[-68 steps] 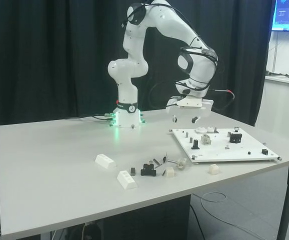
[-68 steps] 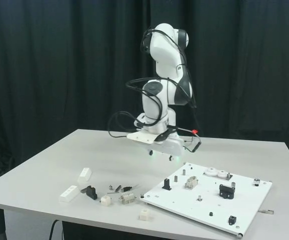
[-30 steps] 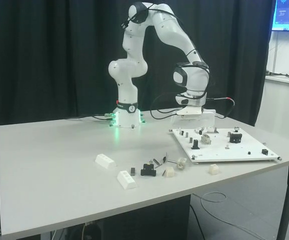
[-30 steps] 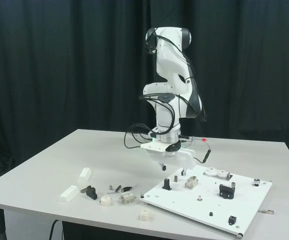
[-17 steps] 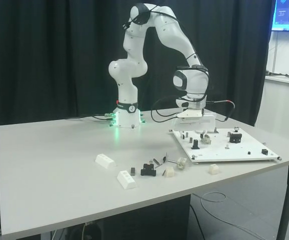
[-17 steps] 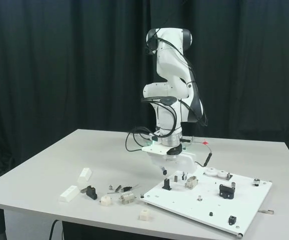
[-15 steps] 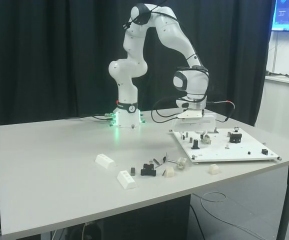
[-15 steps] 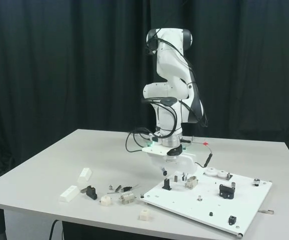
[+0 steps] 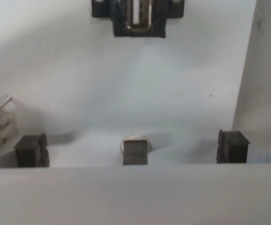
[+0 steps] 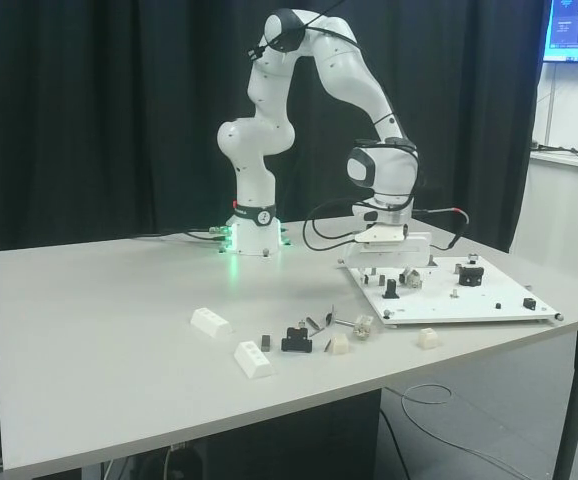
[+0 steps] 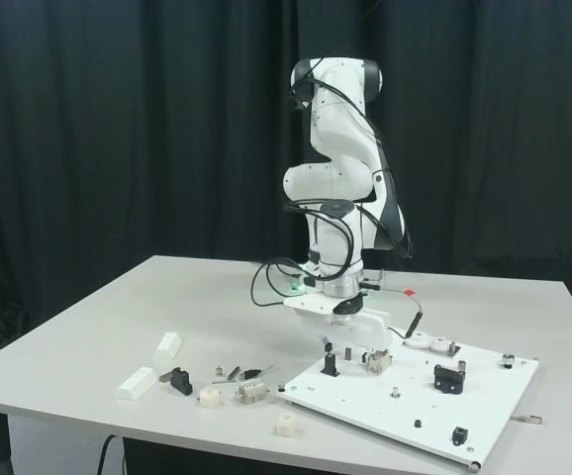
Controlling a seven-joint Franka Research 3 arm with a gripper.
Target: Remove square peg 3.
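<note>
1. The claw (image 9: 131, 152) hangs low over the white board (image 11: 420, 396), its fingers (image 9: 31, 151) spread wide and holding nothing.
2. The square peg (image 9: 135, 151) stands upright in the board, midway between both fingers, touching neither.
3. The board lies on the grey surface (image 10: 109, 310).

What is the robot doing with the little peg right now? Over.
Gripper open, low over white board. Small grey square peg between fingertips, not gripped yet. Nothing in the way.

— Anything cut off? — Black connector (image 9: 138, 18) clipped at 12 o'clock of the wrist picture; lower part of square peg (image 9: 135, 152) masked by a blurred grey band.
— And from the room? — Gripper (image 11: 348, 348) fingertips too small to read.
</note>
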